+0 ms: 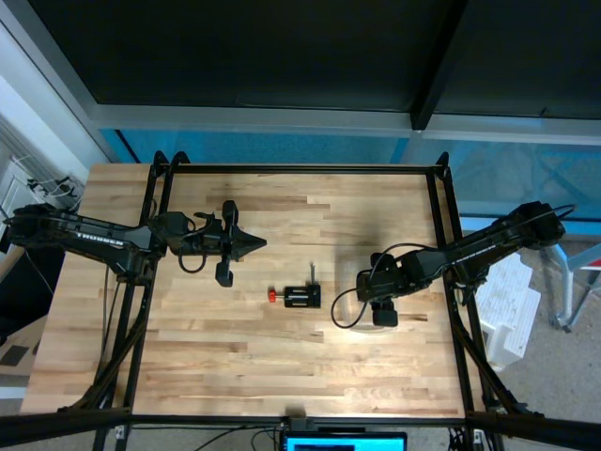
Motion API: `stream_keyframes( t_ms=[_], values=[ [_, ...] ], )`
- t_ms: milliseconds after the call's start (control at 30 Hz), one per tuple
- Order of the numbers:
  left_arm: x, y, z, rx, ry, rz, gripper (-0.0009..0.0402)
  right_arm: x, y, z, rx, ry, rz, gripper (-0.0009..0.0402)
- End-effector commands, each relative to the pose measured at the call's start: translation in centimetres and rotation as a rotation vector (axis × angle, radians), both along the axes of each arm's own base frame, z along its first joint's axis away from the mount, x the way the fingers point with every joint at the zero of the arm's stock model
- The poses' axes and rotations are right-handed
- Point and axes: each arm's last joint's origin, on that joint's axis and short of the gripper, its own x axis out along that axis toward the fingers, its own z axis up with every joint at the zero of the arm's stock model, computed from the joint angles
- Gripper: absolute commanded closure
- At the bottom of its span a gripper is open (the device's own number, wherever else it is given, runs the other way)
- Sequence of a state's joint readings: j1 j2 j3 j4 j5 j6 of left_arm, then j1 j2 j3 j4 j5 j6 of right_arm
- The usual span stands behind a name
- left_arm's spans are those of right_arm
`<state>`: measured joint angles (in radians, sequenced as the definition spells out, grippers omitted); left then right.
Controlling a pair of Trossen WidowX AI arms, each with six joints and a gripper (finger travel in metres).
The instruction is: Pick the usb-c connector and install on the hub
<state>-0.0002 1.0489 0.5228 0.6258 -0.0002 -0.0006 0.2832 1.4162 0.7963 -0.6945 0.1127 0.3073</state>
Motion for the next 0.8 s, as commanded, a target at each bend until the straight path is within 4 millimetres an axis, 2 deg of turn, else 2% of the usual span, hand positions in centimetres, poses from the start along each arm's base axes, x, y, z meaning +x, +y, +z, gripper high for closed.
stream_keyframes(
  t_ms=[33,167,467,800],
  values=[
    [0.00,0.00,0.00,0.000,0.000,0.000,0.0393,-0.02,0.01,-0.04,0.000,0.000,0.002,0.0197],
    [0.00,0.00,0.00,0.000,0.000,0.000,0.0393,-0.03,0.03,-0.04,0.001,0.001,0.003,0.0207],
    [0.01,0.00,-0.01,0.000,0.001,0.000,0.0393,-0.03,0.08,-0.03,0.004,0.000,0.006,0.0272],
    [0.00,0.00,0.00,0.000,0.000,0.000,0.0393,-0.03,0.14,-0.04,0.004,-0.001,0.008,0.0324]
  ],
)
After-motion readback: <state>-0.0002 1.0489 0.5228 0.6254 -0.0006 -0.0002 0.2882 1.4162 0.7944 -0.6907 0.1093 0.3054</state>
